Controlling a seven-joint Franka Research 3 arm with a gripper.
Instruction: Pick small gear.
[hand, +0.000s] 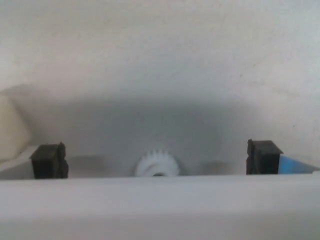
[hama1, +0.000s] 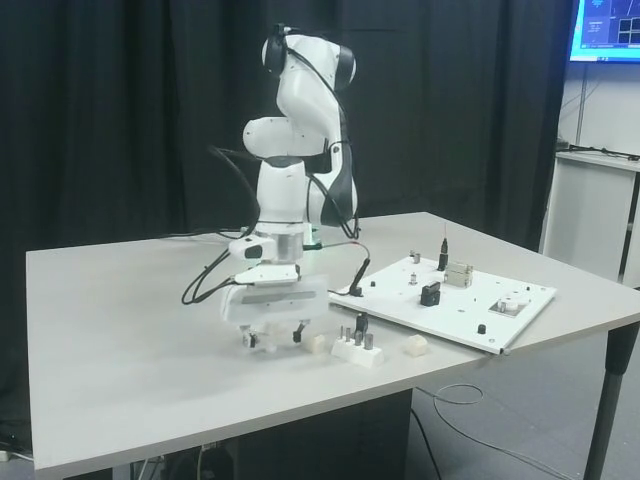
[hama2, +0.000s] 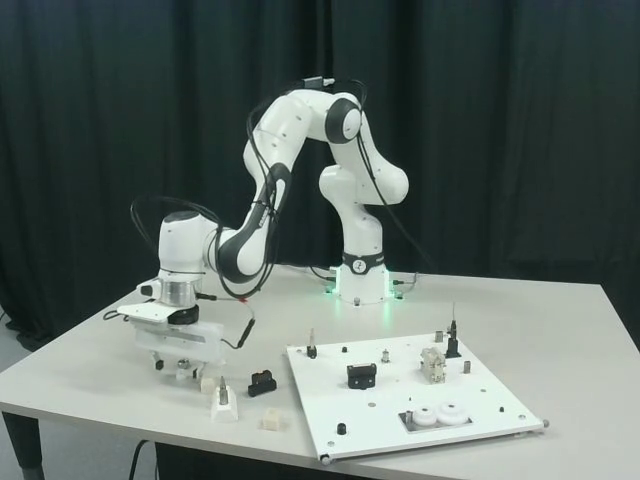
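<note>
White toothed plastic small gear (hand: 157, 164) is bracketed by the open pincer (hand: 156, 159) — black fingertips (hand: 49, 161) wide apart, low over the grey desk (hama1: 120, 330); closure should be centred — evenly.

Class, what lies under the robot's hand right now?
A small white gear on the grey table, between the open fingers. Its near side is hidden by the hand itself.

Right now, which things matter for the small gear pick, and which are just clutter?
In play:
small gear, between the fingertips
hand, open

Lying about:
white assembly board
two white gears in the board's recess
small white blocks on the table
</note>
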